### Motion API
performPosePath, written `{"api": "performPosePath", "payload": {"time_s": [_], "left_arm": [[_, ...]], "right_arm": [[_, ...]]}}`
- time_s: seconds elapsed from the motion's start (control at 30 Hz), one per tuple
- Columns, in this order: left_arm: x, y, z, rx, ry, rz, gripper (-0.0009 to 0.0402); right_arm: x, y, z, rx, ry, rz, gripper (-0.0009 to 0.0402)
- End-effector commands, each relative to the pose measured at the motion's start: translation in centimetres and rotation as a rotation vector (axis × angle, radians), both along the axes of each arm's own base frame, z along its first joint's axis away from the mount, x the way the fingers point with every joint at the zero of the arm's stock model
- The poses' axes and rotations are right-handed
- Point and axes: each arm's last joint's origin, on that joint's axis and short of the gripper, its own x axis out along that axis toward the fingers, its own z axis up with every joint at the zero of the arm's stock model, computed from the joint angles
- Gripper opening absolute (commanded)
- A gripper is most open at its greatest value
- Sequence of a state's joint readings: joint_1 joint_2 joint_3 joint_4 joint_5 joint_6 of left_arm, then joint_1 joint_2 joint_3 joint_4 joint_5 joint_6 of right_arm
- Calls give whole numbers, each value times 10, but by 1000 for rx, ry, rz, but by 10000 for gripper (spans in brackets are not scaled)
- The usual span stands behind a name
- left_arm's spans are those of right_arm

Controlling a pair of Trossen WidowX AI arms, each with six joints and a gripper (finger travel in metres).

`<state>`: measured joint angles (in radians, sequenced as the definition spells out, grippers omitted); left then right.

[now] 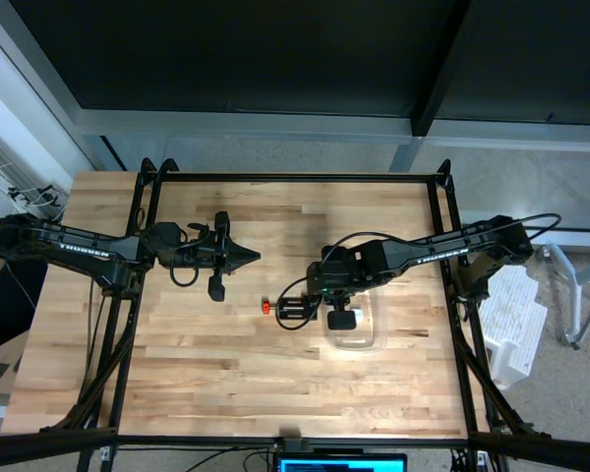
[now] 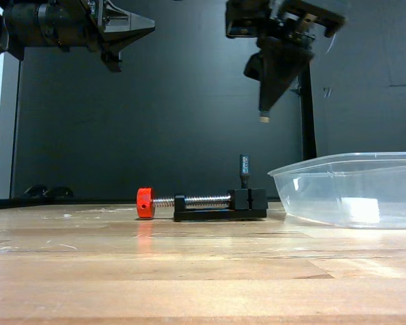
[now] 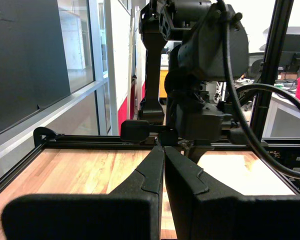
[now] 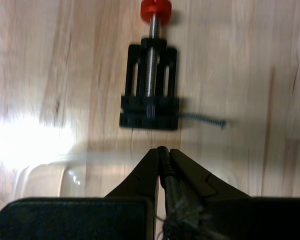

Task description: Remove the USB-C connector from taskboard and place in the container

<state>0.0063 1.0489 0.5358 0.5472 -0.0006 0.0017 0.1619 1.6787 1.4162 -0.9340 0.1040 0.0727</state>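
Right gripper (image 2: 264, 100), raised well above the bench (image 2: 189, 271), pinches the USB-C connector (image 2: 264, 112), a thin dark stick with a pale lower tip that hangs downward. It sits over the left rim of the container (image 2: 338, 160), just right of the taskboard (image 2: 220, 203). The taskboard lies flat on the bench, red knob (image 2: 145, 202) pointing left, with a short dark post (image 2: 243, 168) upright at its right end. Left gripper (image 2: 145, 26) is held high over the bench's left side, fingers pressed together, holding nothing.
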Motion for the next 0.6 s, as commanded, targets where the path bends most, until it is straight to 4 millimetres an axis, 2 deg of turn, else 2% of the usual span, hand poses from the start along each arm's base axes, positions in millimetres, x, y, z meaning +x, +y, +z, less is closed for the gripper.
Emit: {"api": "performPosePath", "payload": {"time_s": [0.03,0.43,0.6], "left_arm": [[0,0,0,0,0,0,0],[0,0,0,0,0,0,0],[0,0,0,0,0,0,0]], "right_arm": [[-11,-2,-5,-1,9,-1,0],[-54,-9,-34,-3,34,-9,0],[-66,-11,-45,0,50,-24,0]]}}
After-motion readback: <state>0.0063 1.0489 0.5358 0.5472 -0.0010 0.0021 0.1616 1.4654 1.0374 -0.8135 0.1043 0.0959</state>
